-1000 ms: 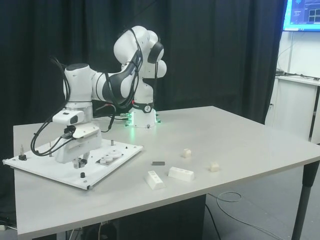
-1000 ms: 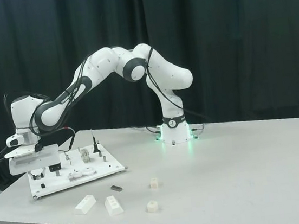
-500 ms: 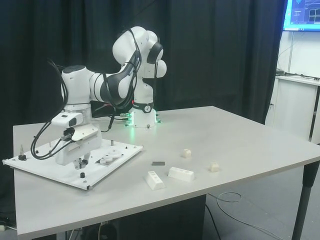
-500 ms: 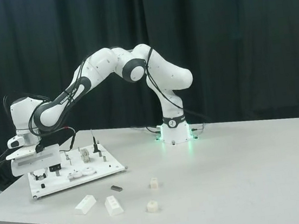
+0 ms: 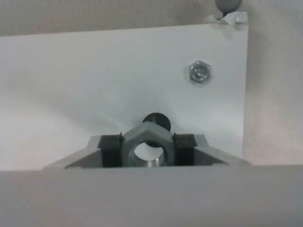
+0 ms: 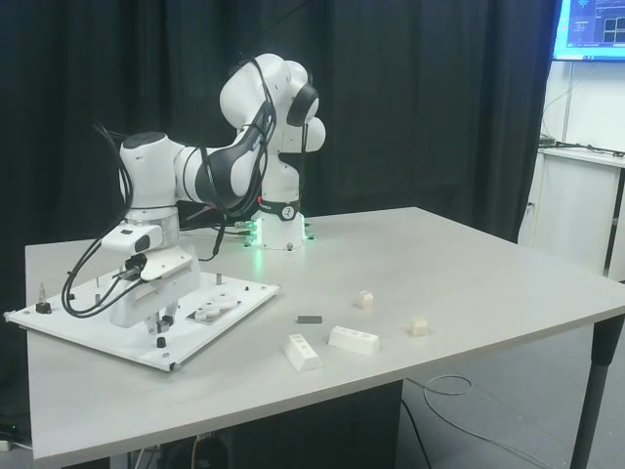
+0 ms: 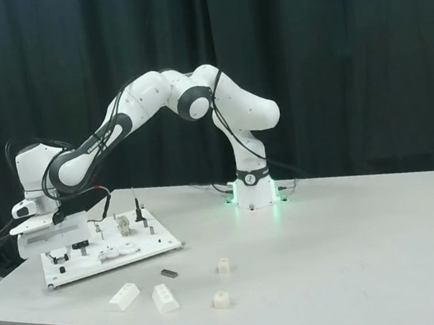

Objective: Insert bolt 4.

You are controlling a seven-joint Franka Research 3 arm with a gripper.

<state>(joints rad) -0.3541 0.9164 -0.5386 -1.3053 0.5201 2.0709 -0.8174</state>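
White assembly board (image 6: 234, 293) lying at the left end of the grey table (image 6: 469, 264), carrying small pegs and round parts. Above its left portion, the gripper (image 6: 161, 318) hanging low, black pads (image 5: 110, 147) closed tight on either side of a grey hex bolt head (image 5: 147, 144), seen end-on in the wrist view. Just beyond that head, a black round hole (image 5: 157, 119) in the board, and a hex nut (image 5: 200, 72) farther off near the board's corner. Right of the board on the bare table: a small black bar (image 6: 309, 318), two white blocks (image 6: 354, 339), two small cubes (image 6: 419, 325). Behind, the arm's base (image 6: 275, 230) lit green.
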